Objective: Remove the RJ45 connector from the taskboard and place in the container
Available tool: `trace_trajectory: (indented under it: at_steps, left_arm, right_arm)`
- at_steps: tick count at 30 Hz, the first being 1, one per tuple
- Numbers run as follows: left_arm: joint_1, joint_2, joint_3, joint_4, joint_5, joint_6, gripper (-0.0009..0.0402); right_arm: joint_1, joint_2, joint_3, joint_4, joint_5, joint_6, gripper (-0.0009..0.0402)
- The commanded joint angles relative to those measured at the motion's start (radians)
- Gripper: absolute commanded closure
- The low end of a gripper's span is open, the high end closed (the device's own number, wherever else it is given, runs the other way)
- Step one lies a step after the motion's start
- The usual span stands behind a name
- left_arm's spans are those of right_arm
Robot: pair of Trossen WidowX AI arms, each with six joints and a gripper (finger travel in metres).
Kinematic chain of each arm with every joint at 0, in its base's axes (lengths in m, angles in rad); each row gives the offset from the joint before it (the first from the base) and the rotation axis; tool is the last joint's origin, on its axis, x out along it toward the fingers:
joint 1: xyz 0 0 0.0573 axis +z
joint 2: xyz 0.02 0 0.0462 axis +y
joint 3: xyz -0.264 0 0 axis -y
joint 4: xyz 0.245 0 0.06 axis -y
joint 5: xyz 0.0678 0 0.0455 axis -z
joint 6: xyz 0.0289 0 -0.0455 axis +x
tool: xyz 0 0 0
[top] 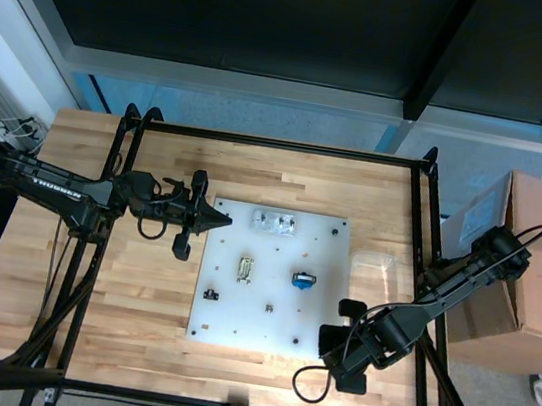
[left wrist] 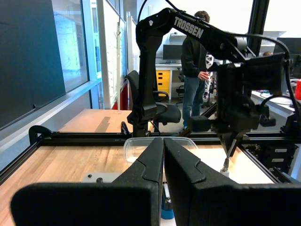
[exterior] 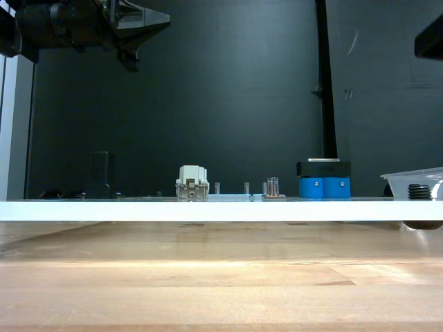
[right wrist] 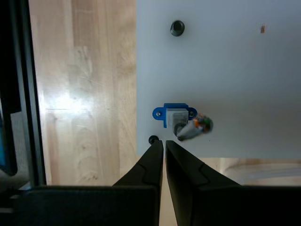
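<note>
The RJ45 connector [right wrist: 189, 128] is a clear plug with coloured wires; it sits in its blue mount [right wrist: 174, 114] on the white taskboard [top: 264, 323] and sticks out of it at a slant. In the high view the mount [top: 302, 280] is right of the board's centre. My right gripper [right wrist: 163, 141] is shut and empty, hanging above the board's near right corner [top: 333, 339], short of the mount. My left gripper [top: 216, 218] is shut and empty, high over the board's left edge [exterior: 160, 21]. The clear container [top: 383, 269] lies right of the board.
A grey-white connector [top: 244, 270] stands left of the blue mount, silver fittings [top: 276, 222] sit at the board's far edge, and small parts [top: 211, 295] lie near the front. A black frame [top: 279, 145] rings the table. A cardboard box [top: 536, 260] stands off the right side.
</note>
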Motion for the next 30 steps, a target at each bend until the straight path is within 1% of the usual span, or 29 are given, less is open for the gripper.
trace_trajectory:
  at_steps: [1,11,13,30]
  left_arm:
    - [0.0,0.0,0.0,0.0,0.0,0.0,0.0393]
    - [0.0,0.0,0.0,0.0,0.0,0.0,0.0393]
    - [0.0,0.0,0.0,0.0,0.0,0.0,0.0393]
    - [0.0,0.0,0.0,0.0,0.0,0.0,0.0393]
  right_arm:
    - [-0.001,-0.002,0.043,-0.049,0.005,-0.004,0.0393]
    - [-0.001,-0.002,0.212,-0.184,0.011,-0.005,0.0393]
    - [-0.001,-0.002,0.23,-0.19,0.011,-0.005,0.0393]
    - [0.0,-0.002,0.216,-0.197,0.01,0.002,0.0393]
